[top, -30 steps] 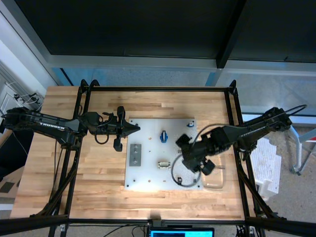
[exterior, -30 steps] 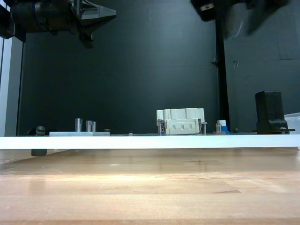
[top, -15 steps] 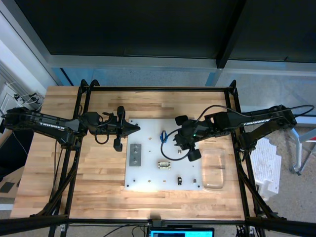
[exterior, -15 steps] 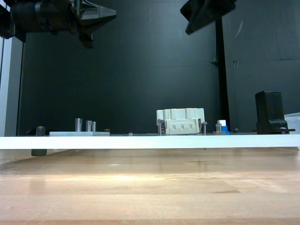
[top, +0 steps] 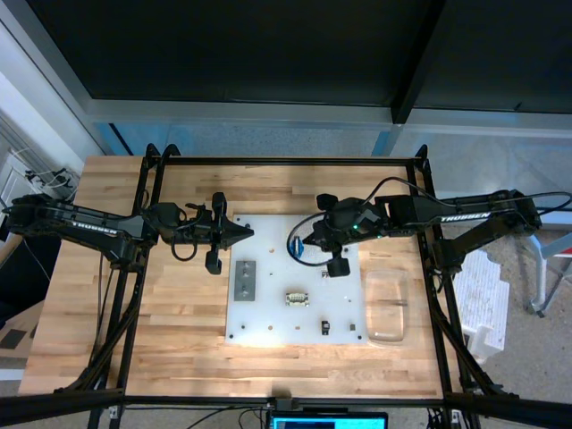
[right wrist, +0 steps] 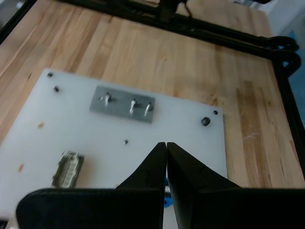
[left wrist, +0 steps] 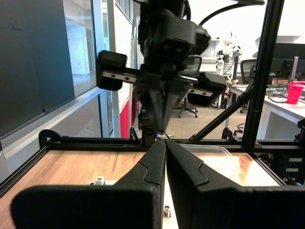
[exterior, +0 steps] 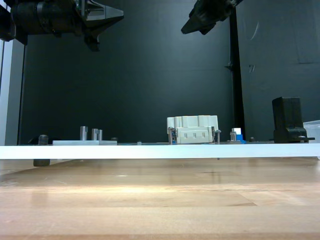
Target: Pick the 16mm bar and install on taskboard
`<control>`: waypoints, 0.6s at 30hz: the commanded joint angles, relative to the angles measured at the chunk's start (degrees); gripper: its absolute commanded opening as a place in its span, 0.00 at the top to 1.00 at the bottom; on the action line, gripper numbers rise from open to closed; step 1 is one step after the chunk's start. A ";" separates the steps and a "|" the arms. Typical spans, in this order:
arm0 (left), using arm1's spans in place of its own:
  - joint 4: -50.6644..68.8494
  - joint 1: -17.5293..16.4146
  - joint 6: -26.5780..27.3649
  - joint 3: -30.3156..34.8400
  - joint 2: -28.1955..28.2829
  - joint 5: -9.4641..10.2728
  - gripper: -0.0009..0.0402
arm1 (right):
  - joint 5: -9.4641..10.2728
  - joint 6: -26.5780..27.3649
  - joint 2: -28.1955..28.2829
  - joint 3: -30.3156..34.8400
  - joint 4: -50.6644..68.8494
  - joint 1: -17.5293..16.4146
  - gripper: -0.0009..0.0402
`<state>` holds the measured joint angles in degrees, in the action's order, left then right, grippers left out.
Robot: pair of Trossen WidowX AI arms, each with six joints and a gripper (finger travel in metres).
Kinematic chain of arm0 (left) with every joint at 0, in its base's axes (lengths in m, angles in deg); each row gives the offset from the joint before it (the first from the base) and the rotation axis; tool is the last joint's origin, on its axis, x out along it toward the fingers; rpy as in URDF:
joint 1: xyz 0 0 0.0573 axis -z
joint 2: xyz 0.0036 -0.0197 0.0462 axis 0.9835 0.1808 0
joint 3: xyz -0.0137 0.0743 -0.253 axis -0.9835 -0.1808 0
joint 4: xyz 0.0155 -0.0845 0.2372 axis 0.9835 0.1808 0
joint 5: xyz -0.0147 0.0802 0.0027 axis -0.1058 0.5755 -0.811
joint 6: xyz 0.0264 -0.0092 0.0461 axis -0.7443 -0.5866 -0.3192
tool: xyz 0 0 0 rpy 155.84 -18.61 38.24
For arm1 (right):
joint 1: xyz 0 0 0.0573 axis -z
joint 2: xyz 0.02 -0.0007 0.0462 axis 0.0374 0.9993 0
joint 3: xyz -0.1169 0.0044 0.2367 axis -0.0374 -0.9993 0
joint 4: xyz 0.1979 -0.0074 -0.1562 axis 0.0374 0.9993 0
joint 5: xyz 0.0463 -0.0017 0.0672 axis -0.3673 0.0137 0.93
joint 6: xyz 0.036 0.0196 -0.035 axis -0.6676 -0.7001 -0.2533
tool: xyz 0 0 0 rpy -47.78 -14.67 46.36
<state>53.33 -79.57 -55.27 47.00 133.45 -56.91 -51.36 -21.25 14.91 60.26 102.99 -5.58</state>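
The taskboard is a white plate in the middle of the table, with a grey block and a blue knob on it. My right gripper hangs high over the board's far part, next to the blue knob, and its fingers are shut. In the right wrist view the shut right gripper looks down on the taskboard and the grey block, which carries three short pins. The 16mm bar is hidden; nothing shows between the fingertips. My left gripper hovers shut at the board's far left corner.
A clear plastic tray lies just right of the board. A cream connector and a small black part stand on the board's near half. Black frame rails run along the table's left, right and far edges.
My right gripper has swung from beside the clear tray, up and away over the board, to the blue knob. The left arm has not moved.
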 commanded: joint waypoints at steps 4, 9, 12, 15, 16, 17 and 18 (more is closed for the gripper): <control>0.00 -0.02 0.00 0.00 0.02 -0.02 0.98 | 0.52 -1.79 -1.53 -3.93 -9.53 0.48 0.98; 0.00 -0.02 0.00 0.00 0.02 -0.02 0.98 | 0.68 -4.17 -3.13 -8.00 -17.73 1.03 0.98; 0.00 -0.02 0.00 0.00 0.02 -0.02 0.98 | 1.55 -4.37 -4.11 -10.78 -22.75 1.46 0.98; 0.00 0.00 0.00 0.00 0.02 -0.02 0.98 | 2.14 -5.62 -4.81 -13.35 -27.71 1.97 0.98; 0.00 -0.02 0.00 0.00 0.02 -0.02 0.98 | 2.60 -5.64 -5.09 -14.25 -29.64 2.21 0.98; 0.00 -0.02 0.00 0.00 0.02 -0.02 0.98 | 2.99 -5.84 -5.31 -15.23 -31.95 2.36 0.98; 0.00 0.00 0.00 0.00 0.02 -0.02 0.98 | 3.08 -6.32 -5.55 -16.20 -34.16 2.43 0.98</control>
<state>53.33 -79.57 -55.27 47.00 133.48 -56.93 -48.39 -27.06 9.60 45.18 71.62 -3.29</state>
